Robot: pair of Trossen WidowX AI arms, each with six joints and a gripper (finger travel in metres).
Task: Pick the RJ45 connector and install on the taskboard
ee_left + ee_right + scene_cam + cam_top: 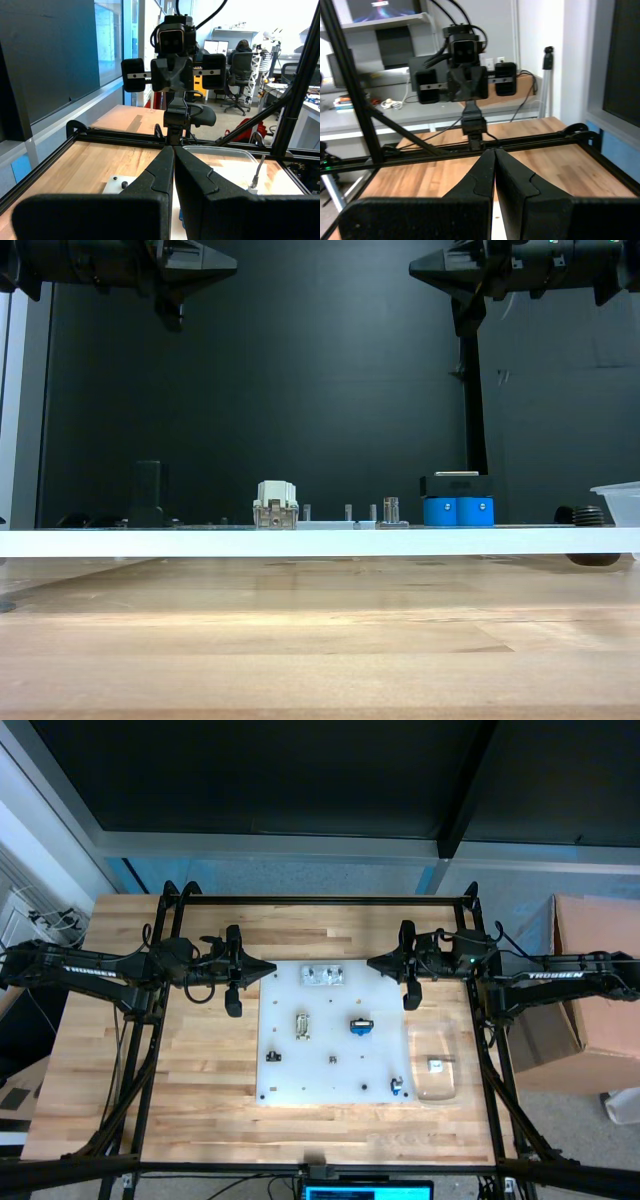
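High view: connector (pixel 436 1066), clear tray (pixel 441 1088) (left gripper (pixel 268 968), right gripper (pixel 373 963) aloft).

Table (pixel 200 1100): pale wood planks, carrying all I work over.
Frame (pixel 320 901): black rails along the table's far edge and down both sides.
Cardboard box (pixel 590 982): brown, just beyond the table's right edge.
Screen (pixel 367 1190): lit blue, at the middle of the table's near edge.
Office chair (pixel 241 75): black, well beyond the table.
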